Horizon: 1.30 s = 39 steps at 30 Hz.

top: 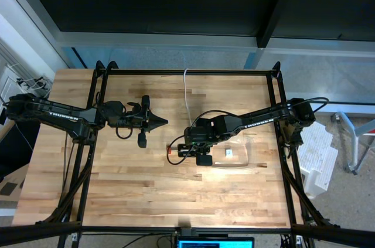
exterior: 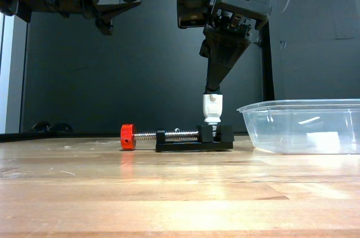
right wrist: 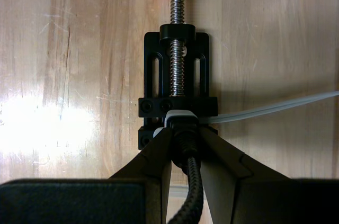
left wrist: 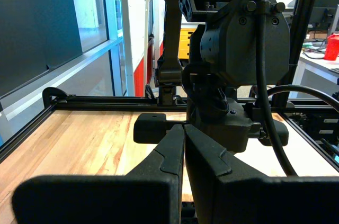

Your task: Remove the power plug from the receptacle and place in the container

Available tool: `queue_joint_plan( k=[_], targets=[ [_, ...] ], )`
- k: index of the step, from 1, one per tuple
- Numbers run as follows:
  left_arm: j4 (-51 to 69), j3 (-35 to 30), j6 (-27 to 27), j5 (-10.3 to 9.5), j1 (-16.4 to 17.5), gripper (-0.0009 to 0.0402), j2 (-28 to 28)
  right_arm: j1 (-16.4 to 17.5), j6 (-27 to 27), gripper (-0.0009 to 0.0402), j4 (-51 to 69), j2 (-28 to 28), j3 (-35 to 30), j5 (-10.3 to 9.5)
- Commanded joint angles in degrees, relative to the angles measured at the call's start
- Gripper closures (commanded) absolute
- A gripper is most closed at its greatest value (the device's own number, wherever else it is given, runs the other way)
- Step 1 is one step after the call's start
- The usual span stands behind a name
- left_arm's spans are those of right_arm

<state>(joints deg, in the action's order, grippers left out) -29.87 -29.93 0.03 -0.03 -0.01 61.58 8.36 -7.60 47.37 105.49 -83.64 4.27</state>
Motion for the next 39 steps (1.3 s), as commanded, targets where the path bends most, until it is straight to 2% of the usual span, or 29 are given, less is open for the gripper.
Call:
queue_joint_plan(
  k=[1, 39],
  targets=[
    [0.0, 0.0, 0.0, 0.00, 0.0, 0.0393, 0.0, 0.0, 0.0, 0.0393, 0.6, -0.1, -1.0, 0.15],
    [0.0, 0.0, 0.0, 0.00, 0.0, 0.0393, 0.0, -0.1, 0.0, 0.0393, 6.4, -4.2, -3.5, 0.20]
  ],
)
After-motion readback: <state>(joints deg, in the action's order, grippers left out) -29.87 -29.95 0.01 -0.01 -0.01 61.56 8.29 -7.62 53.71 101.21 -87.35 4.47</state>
